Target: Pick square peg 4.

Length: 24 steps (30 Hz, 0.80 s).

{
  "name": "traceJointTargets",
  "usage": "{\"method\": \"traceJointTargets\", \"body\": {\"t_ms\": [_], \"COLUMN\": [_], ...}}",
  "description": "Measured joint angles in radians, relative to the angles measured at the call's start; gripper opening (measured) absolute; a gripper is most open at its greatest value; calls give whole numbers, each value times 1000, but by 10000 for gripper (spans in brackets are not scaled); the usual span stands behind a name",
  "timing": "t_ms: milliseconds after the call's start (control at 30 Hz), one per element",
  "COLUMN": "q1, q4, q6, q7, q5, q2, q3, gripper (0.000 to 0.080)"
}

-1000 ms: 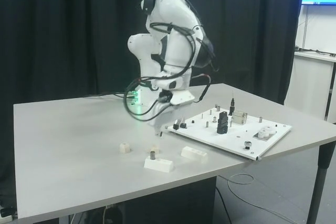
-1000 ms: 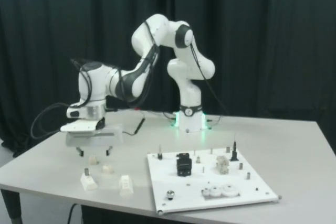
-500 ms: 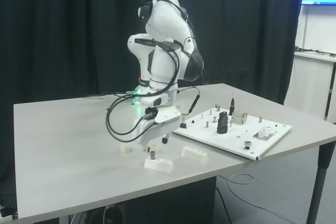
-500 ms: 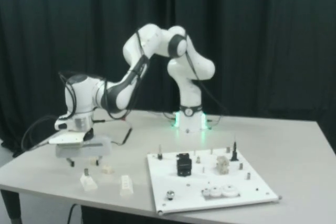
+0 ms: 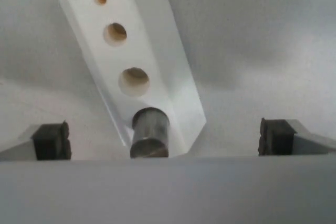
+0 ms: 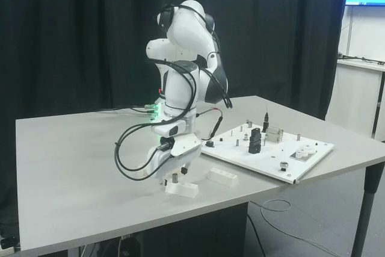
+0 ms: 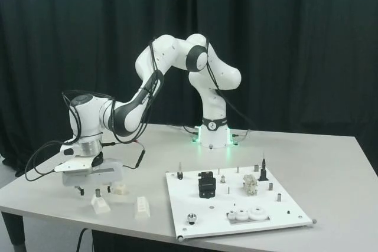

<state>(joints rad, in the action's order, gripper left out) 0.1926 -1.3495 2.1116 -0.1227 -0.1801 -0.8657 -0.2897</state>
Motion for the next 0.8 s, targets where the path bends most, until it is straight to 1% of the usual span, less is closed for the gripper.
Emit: {"method": "traceJointTargets", "body": {"t_ms": [333,367,533,567,800], "q1": [0,0,0,0,-1], "q4": [0,1,6,7,22], "q6": [-8,-10,-26,-30,-64], "q7": [-9,-10,-14,-14,-16], "q5": [-4,-4,-4,-4,-4], "q2": [-8,-8,-8,-8,-8], "q3": [-7,-7,-8,-8,-8], "gripper": [800,520,520,336,336]}}
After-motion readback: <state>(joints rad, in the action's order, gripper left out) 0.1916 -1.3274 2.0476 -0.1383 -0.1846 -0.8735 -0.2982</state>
